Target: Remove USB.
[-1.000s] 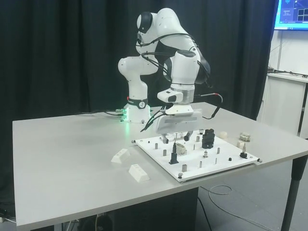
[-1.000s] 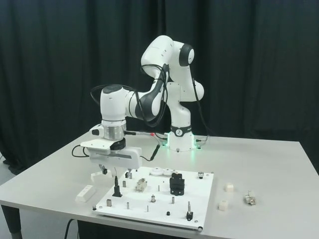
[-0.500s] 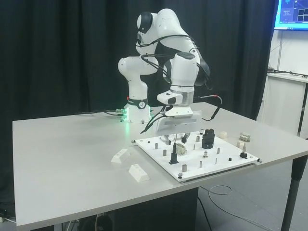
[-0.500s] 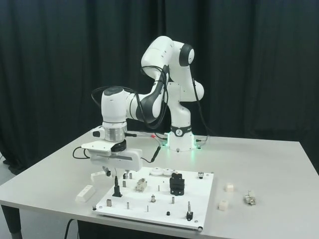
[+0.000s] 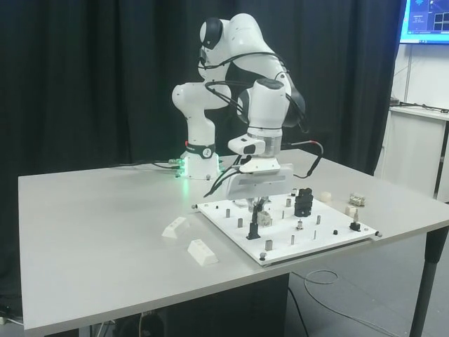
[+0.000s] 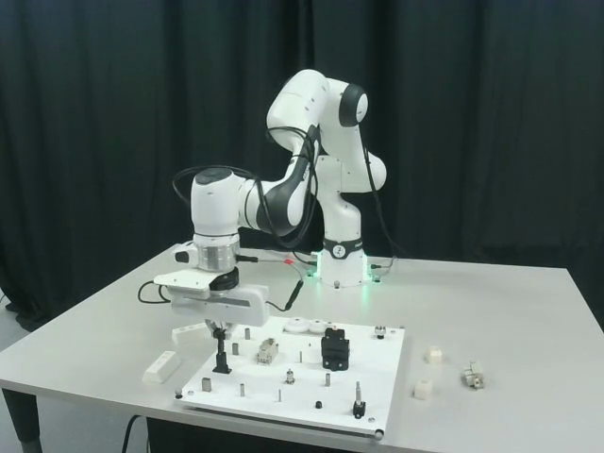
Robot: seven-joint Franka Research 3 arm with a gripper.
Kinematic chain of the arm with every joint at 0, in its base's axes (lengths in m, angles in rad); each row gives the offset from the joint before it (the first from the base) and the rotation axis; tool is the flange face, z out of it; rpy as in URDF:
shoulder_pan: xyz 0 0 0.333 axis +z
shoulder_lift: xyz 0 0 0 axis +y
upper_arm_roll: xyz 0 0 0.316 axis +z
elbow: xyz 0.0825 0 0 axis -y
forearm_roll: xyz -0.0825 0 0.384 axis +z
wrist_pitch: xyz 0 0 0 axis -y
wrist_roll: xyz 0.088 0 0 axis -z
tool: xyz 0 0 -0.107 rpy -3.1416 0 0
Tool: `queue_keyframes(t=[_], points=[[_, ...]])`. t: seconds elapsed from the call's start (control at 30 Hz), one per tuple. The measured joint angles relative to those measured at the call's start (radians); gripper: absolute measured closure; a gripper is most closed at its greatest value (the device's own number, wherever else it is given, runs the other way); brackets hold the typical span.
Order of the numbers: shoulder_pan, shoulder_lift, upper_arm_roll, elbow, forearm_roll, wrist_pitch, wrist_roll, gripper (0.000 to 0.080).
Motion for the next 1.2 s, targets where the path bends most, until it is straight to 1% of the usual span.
queue_keyframes(t=[0.07,0.1,0.63,0.87,1.0,1.2], points=[[-0.002,0.0,-0.001,0.0,0.0,0.002,0.0,0.048],[-0.003,0.0,-0.001,0.0,0.0,0.002,0.0,0.0748],[-0.004,0.0,-0.003,0.002,0.0,-0.001,0.0,0.0747],[-0.004,-0.002,-0.004,0.008,0.0,-0.014,0.001,0.0748],[-0.004,-0.014,-0.008,0.019,-0.003,-0.042,0.001,0.0748],[-0.004,-0.044,-0.015,0.05,-0.013,-0.11,0.001,0.0752]])
